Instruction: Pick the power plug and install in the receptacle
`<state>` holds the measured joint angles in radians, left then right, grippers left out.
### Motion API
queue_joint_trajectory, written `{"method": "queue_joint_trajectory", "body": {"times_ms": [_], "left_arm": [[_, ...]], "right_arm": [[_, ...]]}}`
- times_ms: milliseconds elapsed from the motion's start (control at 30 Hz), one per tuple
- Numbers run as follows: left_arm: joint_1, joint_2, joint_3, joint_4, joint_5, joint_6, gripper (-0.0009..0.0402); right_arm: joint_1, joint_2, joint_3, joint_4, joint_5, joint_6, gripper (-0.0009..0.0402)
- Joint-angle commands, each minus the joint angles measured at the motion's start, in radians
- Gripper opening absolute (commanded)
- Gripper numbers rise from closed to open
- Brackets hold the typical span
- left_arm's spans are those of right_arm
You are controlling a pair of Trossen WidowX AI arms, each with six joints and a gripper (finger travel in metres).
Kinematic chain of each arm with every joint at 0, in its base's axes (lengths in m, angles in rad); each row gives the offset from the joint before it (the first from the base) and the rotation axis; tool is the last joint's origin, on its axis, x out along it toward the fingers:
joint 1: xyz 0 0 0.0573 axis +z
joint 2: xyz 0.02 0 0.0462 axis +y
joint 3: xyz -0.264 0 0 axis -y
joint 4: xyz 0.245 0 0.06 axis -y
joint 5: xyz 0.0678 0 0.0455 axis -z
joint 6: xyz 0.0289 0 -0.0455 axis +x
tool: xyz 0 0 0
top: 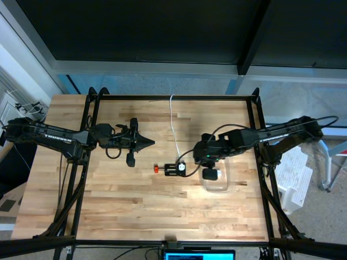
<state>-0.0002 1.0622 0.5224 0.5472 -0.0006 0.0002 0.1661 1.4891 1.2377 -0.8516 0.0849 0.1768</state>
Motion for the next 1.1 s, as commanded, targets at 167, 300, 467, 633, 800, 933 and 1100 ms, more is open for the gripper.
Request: {"method": "queue_joint_trajectory", "body": {"times_ms": [167,300,467,633,800,933,1100], "left_arm": [[0.0,0.0,0.0,0.0,0.0,0.0,0.0],[0.0,0.0,0.0,0.0,0.0,0.0,0.0],[0.0,0.0,0.0,0.0,0.0,0.0,0.0],[0.0,0.0,0.0,0.0,0.0,0.0,0.0],[0.0,0.0,0.0,0.0,0.0,0.0,0.0],[0.0,0.0,0.0,0.0,0.0,0.0,0.0],[0.0,0.0,0.0,0.0,0.0,0.0,0.0]], "right_arm": [[-0.017,0.117,0.092,0.01,0.0,-0.026,0.0],[-0.018,0.157,0.128,0.017,-0.001,-0.031,0.0],[-0.018,0.2,0.162,0.021,0.0,-0.033,0.0],[-0.018,0.222,0.18,0.026,-0.001,-0.036,0.0],[-0.018,0.235,0.181,0.029,-0.001,-0.037,0.0],[-0.016,0.251,0.185,0.044,-0.001,-0.038,0.0],[-0.015,0.267,0.192,0.049,-0.002,-0.053,0.0]]}}
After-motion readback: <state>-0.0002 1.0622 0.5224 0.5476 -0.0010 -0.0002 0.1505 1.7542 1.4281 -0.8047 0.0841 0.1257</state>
